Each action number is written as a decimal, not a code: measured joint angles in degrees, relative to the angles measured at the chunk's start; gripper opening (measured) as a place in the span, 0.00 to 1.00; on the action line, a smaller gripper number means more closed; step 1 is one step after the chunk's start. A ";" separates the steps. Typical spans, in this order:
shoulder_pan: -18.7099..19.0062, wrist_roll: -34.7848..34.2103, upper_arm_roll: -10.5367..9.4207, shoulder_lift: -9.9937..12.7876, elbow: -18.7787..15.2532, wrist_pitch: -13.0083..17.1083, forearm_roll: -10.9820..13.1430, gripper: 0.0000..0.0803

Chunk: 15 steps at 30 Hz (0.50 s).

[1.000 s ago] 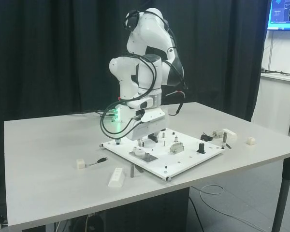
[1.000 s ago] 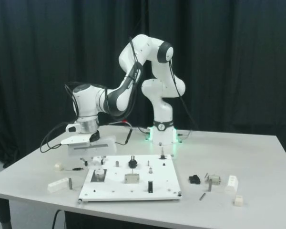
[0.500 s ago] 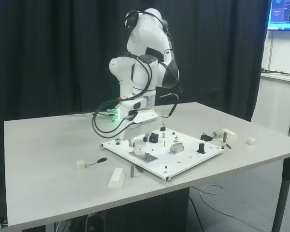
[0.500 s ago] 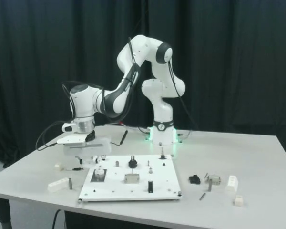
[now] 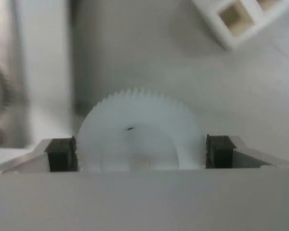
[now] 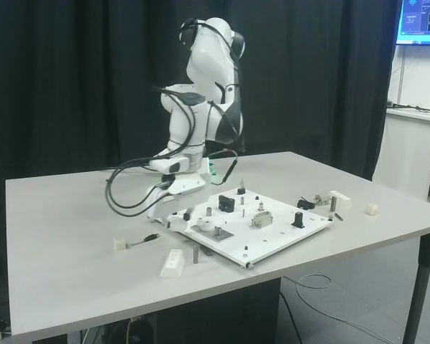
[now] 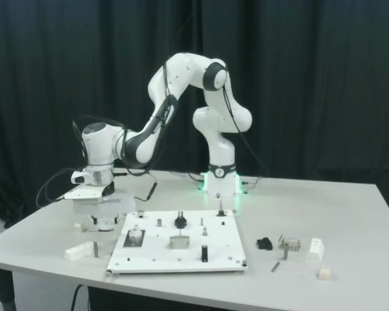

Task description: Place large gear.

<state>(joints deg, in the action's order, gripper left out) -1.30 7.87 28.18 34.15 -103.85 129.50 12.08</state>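
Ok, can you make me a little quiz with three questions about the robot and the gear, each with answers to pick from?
1. Where is the pincer?
A. over the white board's middle
B. off the board's edge, over the grey table
C. beside the arm's base

2. What colour is the large gear?
A. black
B. green
C. white

3. What is the pincer doing with the gear?
A. holding it between both fingers
B. open, with nothing between its fingers
C. pushing it along with one finger

Answers:
1 B: in the second room view the pincer hangs outside the white board, above the grey table.
2 C: the wrist view shows a white toothed wheel.
3 A: the black fingertips sit tight on either side of it.
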 joint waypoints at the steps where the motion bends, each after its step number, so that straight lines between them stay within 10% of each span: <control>1: -0.43 0.42 -0.06 0.21 0.00 0.41 0.05 0.73; 12: -3.50 5.78 -0.25 2.58 0.05 3.36 3.50 0.69; 13: -3.67 6.19 -0.25 2.76 0.09 3.44 3.72 0.43; 15: -4.03 7.11 -0.25 2.99 0.19 3.45 4.30 0.43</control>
<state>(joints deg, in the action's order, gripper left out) -5.33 14.98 27.92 37.14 -103.66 132.94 16.38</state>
